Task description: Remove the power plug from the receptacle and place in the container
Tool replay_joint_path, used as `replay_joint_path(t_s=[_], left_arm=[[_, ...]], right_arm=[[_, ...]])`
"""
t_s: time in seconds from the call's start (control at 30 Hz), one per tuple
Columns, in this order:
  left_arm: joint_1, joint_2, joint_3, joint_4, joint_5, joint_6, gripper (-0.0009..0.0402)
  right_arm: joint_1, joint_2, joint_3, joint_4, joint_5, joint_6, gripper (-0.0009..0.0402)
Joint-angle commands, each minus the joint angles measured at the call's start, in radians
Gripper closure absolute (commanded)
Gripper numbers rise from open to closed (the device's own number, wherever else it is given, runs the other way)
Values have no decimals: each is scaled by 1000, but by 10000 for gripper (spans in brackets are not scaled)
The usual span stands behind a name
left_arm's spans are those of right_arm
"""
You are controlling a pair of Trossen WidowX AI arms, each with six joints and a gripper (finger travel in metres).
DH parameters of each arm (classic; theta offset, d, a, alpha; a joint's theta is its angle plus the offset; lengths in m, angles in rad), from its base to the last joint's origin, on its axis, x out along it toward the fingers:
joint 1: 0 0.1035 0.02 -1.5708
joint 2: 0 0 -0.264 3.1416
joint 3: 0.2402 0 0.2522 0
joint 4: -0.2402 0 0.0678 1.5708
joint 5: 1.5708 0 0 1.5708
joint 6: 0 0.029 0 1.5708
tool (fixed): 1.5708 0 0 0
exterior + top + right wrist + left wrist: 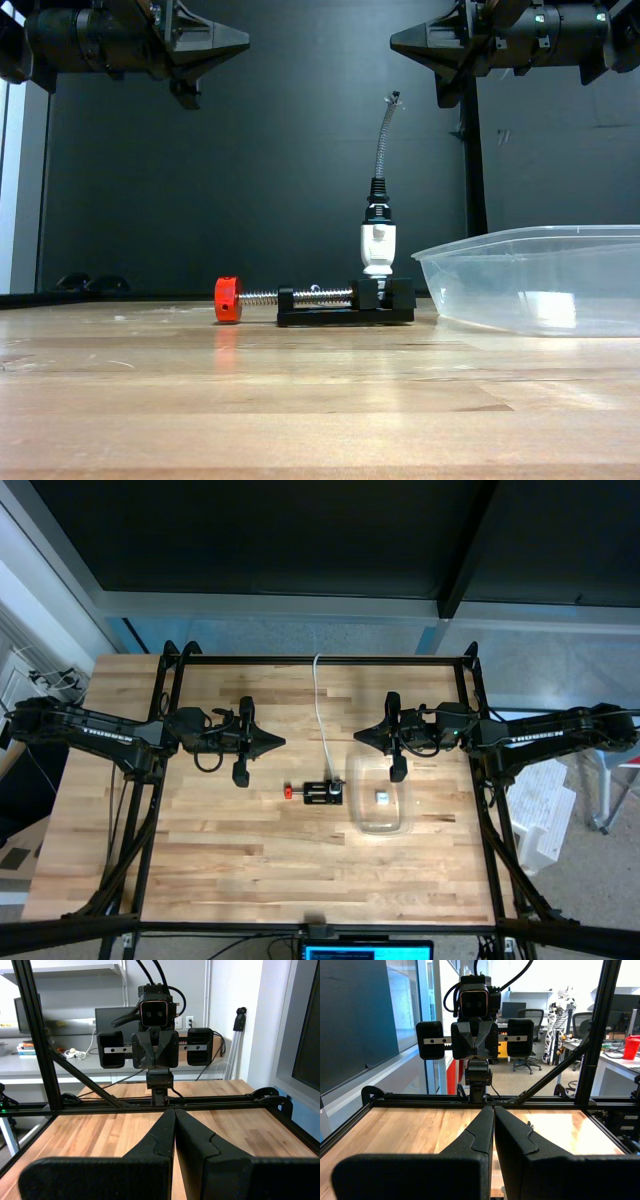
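Note:
The black power plug (377, 196) stands upright in the white receptacle (377, 245), its thin lead (383, 135) rising above it. A small black vise (345, 301) holds the receptacle on the table. The clear container (540, 280) sits just right of the vise, also seen from above as the container (398, 820). My left gripper (275, 742) hovers high, left of the vise, shut and empty. My right gripper (358, 737) hovers high over the container's far left edge, also shut and empty. Each wrist view shows closed fingertips (487, 1120), (169, 1121) pointing at the opposite arm.
The vise (322, 793) has an orange-red knob (288, 792) on its left. A long white cable (321, 710) runs from the table's far edge to the vise. A small white cube (381, 797) lies inside the container. A black frame (320, 661) borders the table.

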Motion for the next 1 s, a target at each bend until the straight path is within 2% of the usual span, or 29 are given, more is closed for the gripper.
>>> replay_joint_path(t_s=[0.03, 0.2, 0.37, 0.57, 0.77, 0.9, 1.0], left_arm=[[0, 0, 0, 0, 0, 0, 393], [0, 0, 0, 0, 0, 0, 393], [0, 0, 0, 0, 0, 0, 393], [0, 0, 0, 0, 0, 0, 393], [0, 0, 0, 1, 0, 0, 393], [0, 0, 0, 0, 0, 0, 393], [0, 0, 0, 1, 0, 0, 393]], right_arm=[[1, 0, 37, -96, -6, 35, 393], [24, 3, 171, -482, -9, 39, 393], [60, 4, 275, -768, -8, 56, 393], [77, 66, 382, -1017, -8, 76, 393], [88, 172, 479, -1149, 3, 76, 390], [92, 240, 541, -1207, 9, 76, 351], [97, 287, 587, -1265, 55, 76, 300]])
